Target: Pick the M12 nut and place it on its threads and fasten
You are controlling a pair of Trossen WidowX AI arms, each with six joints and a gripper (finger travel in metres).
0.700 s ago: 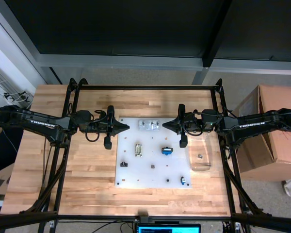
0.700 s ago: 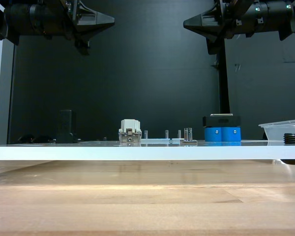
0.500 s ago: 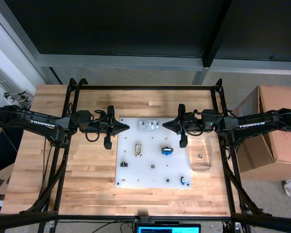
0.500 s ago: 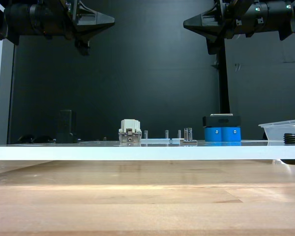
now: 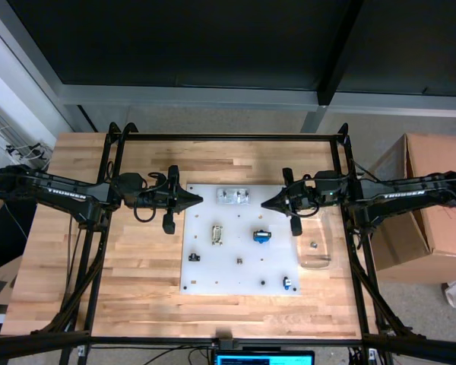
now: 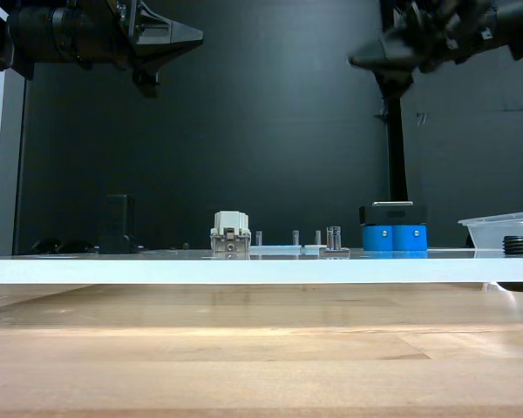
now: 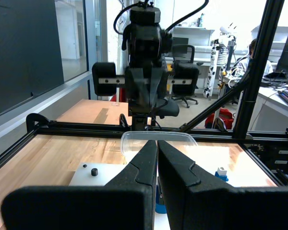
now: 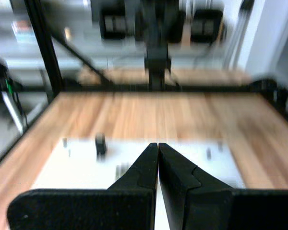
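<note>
- Step in hand: picking, not yet begun. The small silver nut [image 5: 313,245] lies free in the clear plastic tray [image 5: 319,262], beside the white board [image 5: 213,274].
- My left tool [image 5: 200,199] and right tool [image 5: 264,204] hang high over the board's far half, fingers pressed together, holding nothing.
- Next, I judge, the right tool must open above the tray.
- Only the low view shows the short black ribbed stud [image 6: 518,246] bare; only the high view shows the nut.
</note>
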